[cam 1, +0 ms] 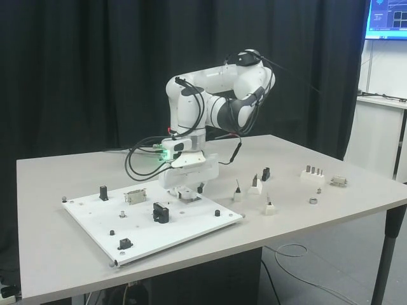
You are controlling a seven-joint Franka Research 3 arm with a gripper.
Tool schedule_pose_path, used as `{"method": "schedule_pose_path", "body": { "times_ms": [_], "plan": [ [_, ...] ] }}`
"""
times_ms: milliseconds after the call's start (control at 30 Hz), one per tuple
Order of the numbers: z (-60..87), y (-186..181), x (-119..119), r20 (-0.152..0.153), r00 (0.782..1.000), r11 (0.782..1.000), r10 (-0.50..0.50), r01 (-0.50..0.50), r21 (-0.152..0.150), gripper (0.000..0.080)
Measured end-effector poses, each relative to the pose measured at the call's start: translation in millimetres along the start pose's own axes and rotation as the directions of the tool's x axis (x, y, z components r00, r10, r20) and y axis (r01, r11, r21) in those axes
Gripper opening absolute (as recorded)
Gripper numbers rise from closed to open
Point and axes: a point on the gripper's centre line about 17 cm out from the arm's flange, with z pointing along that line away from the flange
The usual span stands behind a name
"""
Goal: Insert small gear.
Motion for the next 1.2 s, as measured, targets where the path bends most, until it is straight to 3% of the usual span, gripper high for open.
{"method": "schedule_pose_path", "body": {
  "times_ms": [33, 67, 267, 300, 433, 467, 767, 800, 967, 1200],
  "plan": [
    [0.0, -0.2, 0.3, 0.000, 1.000, 1.000, -0.001, 0.001, -0.001, 0.0800],
    [-0.1, -0.4, 0.5, -0.001, 1.000, 1.000, -0.002, 0.002, -0.001, 0.0668],
    [-1.0, -2.2, 3.6, -0.006, 1.000, 1.000, -0.008, 0.008, -0.007, 0.0668],
    [-1.2, -2.6, 4.2, -0.007, 1.000, 1.000, -0.009, 0.009, -0.008, 0.0452],
    [-1.2, -8.8, 6.7, -0.008, 1.000, 1.000, -0.015, 0.015, -0.002, 0.0452],
    [-1.3, -9.8, 7.2, -0.008, 1.000, 1.000, -0.017, 0.016, -0.003, 0.0262],
    [-1.2, -9.7, 6.5, -0.009, 1.000, 1.000, -0.012, 0.012, -0.009, 0.0262],
    [-1.2, -9.6, 6.5, -0.009, 1.000, 1.000, -0.012, 0.012, -0.009, 0.0193],
    [-0.8, -9.6, 6.7, -0.010, 1.000, 1.000, -0.018, 0.018, -0.009, 0.0193],
    [0.3, -9.8, 7.1, -0.011, 0.993, 0.993, -0.120, 0.120, -0.010, 0.0193]
  ]
}}
